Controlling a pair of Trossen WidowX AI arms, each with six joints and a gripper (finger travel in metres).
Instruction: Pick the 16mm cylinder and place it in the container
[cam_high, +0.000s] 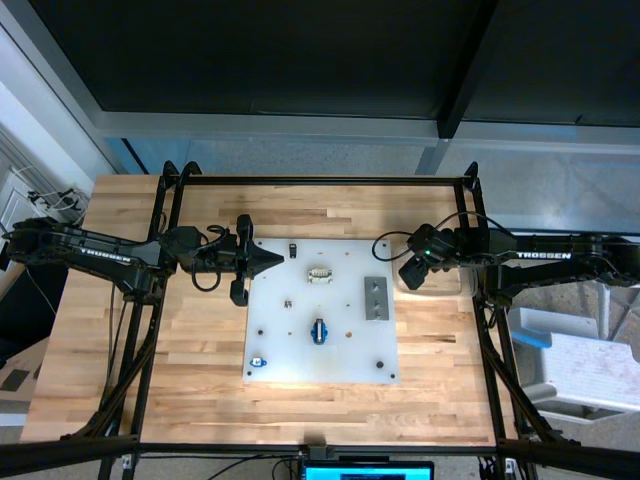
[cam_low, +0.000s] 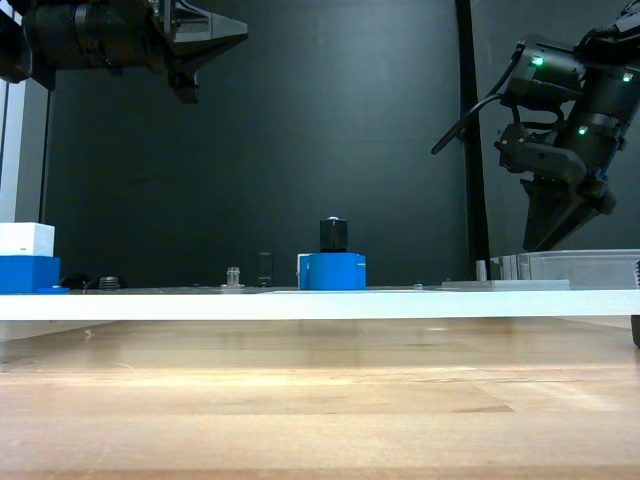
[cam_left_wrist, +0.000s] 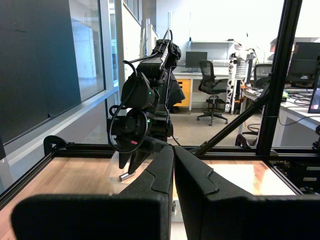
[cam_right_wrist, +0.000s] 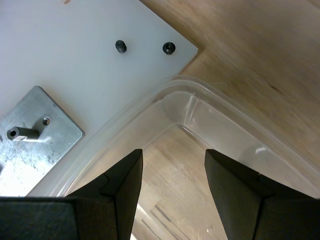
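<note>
wooden table (cam_high: 180, 380) carries a white task board (cam_high: 300, 350) at its centre. a clear container (cam_right_wrist: 195, 107) sits just beside the board's right edge, near the grey rectangular block (cam_high: 376, 298). left arm is raised high over the board's left edge, away from the work. left gripper (cam_high: 275, 259) has its fingers pressed together and holds nothing. right gripper (cam_high: 410, 277) points down over the container, above the corner nearest the board. the right wrist view shows its fingers apart, with only the container floor between them.

16mm cylinder (cam_left_wrist: 125, 176): in the left wrist view a small bright metal piece shows right at the right gripper's tips, level with the container's clear wall. it is judged to be the cylinder. whether it touches a finger or is free cannot be told, and no other view shows it.

assessment: the step in hand is the release into the container.

recommendations:
- hold the fingers wide, with the tips low and inside the rim's outline, so the peg cannot bounce or roll over the wall.
- the position is close to a corner; a drop nearer the middle would be safer.
- withdraw straight up, clear of the rim, before swinging away.
</note>
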